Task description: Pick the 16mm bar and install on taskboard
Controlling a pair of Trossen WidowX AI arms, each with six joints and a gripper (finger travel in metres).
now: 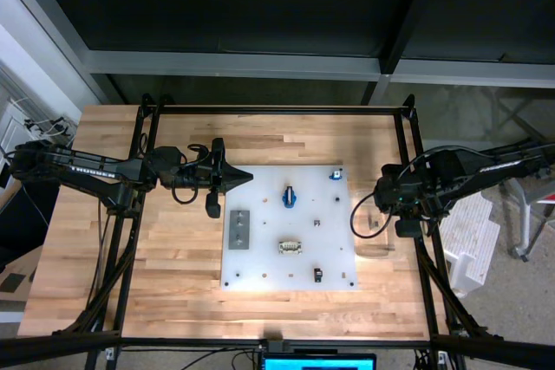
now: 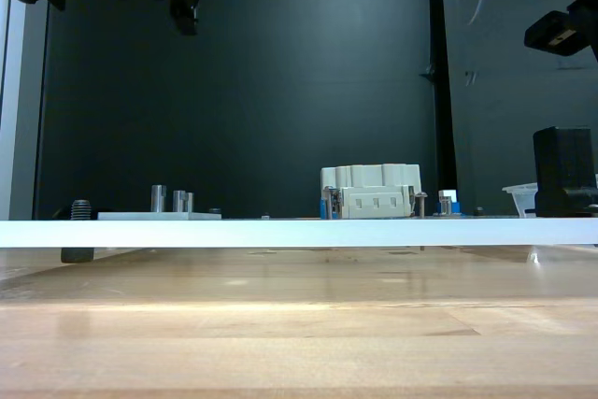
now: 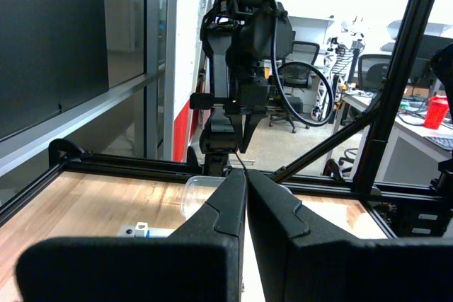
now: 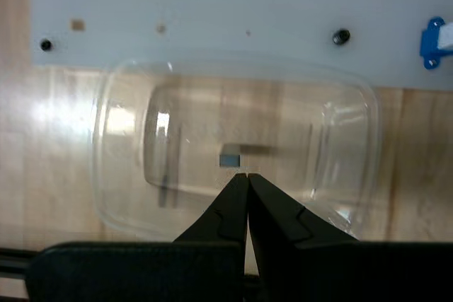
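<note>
A small grey bar (image 4: 228,158) lies free inside a clear plastic tray (image 4: 120,104), just right of the white taskboard (image 1: 260,262). In the high view the tray (image 1: 375,244) shows but the bar itself does not. My right gripper (image 4: 248,175) hovers above the tray with its fingers shut and empty, tips just short of the bar. Over the board's far left corner my left gripper (image 1: 247,178) points right, well above the surface. Its fingers (image 3: 233,196) are pressed together with nothing held.
The board carries a grey plate with pegs (image 1: 238,230), a blue part (image 1: 289,197), a white connector (image 1: 290,249) and a small black block (image 1: 319,275). Black frame posts (image 1: 414,171) flank the table. A white bin (image 1: 473,244) sits beyond the right edge.
</note>
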